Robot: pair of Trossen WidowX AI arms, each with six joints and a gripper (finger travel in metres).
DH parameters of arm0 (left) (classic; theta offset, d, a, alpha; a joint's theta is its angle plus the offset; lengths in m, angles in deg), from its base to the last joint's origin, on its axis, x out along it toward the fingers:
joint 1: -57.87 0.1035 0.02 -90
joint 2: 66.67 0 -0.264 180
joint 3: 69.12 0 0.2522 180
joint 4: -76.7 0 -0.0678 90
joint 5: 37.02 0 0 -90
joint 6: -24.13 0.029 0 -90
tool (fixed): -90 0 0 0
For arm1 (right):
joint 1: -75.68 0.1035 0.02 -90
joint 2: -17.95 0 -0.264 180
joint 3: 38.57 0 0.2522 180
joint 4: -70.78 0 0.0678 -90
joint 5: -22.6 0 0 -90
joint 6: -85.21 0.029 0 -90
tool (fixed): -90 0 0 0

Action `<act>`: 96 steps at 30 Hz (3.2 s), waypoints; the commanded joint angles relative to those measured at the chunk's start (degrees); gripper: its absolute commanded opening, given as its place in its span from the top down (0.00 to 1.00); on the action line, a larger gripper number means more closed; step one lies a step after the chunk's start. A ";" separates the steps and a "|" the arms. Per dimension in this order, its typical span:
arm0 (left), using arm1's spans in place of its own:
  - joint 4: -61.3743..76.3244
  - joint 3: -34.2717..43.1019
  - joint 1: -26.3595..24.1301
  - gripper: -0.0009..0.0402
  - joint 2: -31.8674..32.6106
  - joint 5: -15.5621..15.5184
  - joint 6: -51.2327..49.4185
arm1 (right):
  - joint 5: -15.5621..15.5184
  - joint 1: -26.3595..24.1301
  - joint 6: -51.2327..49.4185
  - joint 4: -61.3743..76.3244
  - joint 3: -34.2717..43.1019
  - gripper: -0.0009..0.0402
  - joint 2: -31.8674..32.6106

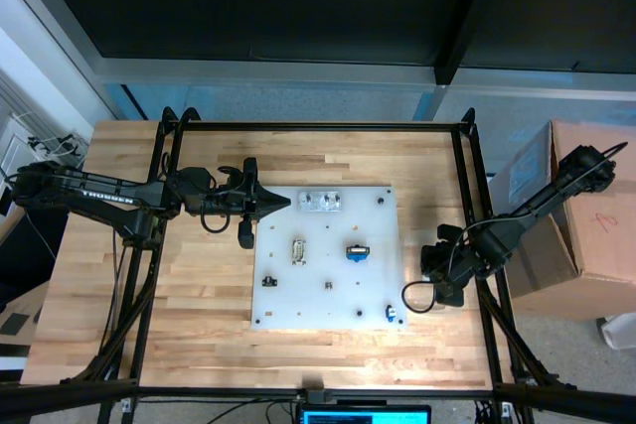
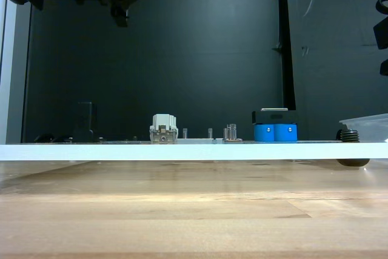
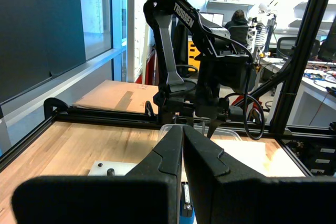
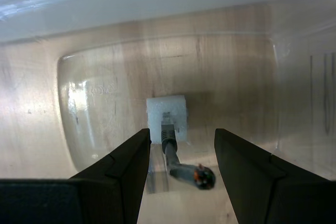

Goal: Pick the RJ45 connector and install on the taskboard

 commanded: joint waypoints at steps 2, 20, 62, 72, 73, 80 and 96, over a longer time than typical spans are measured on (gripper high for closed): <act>-0.02 0.02 0.02 0.98 0.00 0.00 0.02 | 0.50 1.16 0.59 -2.89 -1.38 0.57 0.02; -0.02 0.02 0.02 0.98 0.00 0.00 0.02 | 1.46 2.05 1.55 -3.48 -2.49 0.90 0.02; -0.02 0.02 0.00 0.98 0.00 0.00 0.00 | -2.08 2.10 -9.40 6.51 22.93 0.98 9.38; -0.04 0.02 0.00 0.98 0.00 0.00 0.00 | -2.27 1.70 -10.21 6.49 30.47 0.98 18.40; -0.02 0.02 0.02 0.98 0.00 0.00 0.00 | -2.49 1.66 -10.21 6.43 30.97 0.98 19.19; -0.02 0.02 0.02 0.98 0.00 0.00 0.02 | -3.08 1.22 -9.73 5.25 32.52 0.98 23.63; -0.02 0.02 0.02 0.98 0.00 0.00 0.00 | -2.99 0.70 -10.69 1.86 35.67 0.98 31.21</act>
